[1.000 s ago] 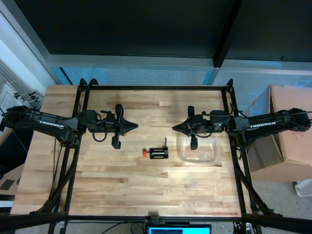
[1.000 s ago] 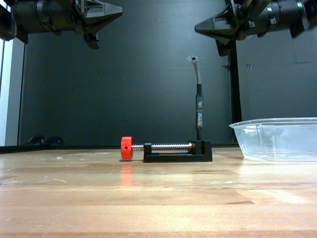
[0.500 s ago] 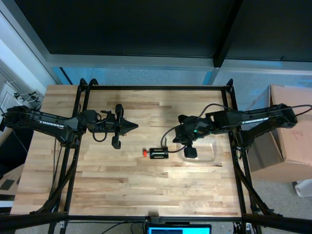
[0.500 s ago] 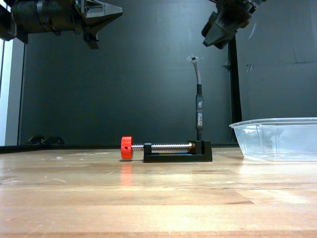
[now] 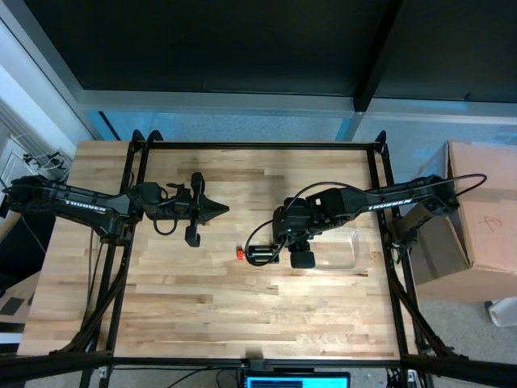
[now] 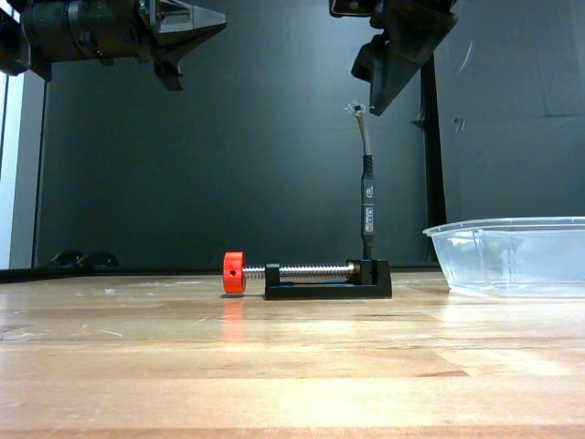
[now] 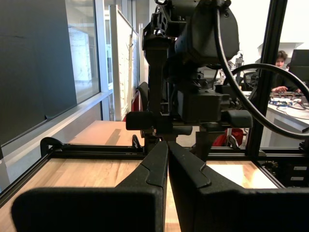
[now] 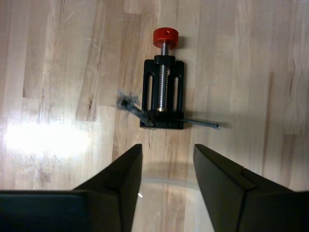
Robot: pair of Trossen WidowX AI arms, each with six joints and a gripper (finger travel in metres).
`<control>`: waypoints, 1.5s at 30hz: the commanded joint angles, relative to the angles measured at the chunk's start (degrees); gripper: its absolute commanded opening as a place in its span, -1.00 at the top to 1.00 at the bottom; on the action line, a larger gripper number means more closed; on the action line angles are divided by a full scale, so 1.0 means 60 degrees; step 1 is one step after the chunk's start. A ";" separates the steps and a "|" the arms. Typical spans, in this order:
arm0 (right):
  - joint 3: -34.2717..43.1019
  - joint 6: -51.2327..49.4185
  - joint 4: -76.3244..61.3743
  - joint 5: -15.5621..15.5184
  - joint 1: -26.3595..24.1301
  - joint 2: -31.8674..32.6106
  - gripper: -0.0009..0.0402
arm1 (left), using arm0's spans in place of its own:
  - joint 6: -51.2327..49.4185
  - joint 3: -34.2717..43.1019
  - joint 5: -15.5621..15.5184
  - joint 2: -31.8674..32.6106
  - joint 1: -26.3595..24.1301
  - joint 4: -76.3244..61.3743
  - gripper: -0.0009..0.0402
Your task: Remove the USB-C connector from the USB-C receptacle and place in the container
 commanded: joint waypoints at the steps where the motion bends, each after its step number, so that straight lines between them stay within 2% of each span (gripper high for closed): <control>1: 0.0087 0.0055 -0.0011 0.0044 0.0025 0.0168 0.08 | 0.0000 0.0000 0.0000 0.0000 0.0000 0.0004 0.96; 16: 0.0040 0.0331 -0.0004 0.0219 0.0149 0.0401 0.01 | 0.0000 0.0000 0.0000 0.0000 0.0004 0.0004 0.96; 24: 0.0036 0.0310 0.0488 0.0138 0.0324 0.1297 0.05 | 0.0000 0.0000 0.0000 0.0000 0.0000 0.0004 0.96; 35: -0.0193 0.0328 0.1217 0.0142 0.0331 0.1781 0.27 | 0.0000 0.0000 0.0000 0.0000 0.0000 0.0004 0.96; 45: -0.0270 0.0291 0.1166 0.0222 0.0313 0.1781 0.65 | 0.0000 0.0000 0.0000 0.0000 0.0000 0.0000 0.96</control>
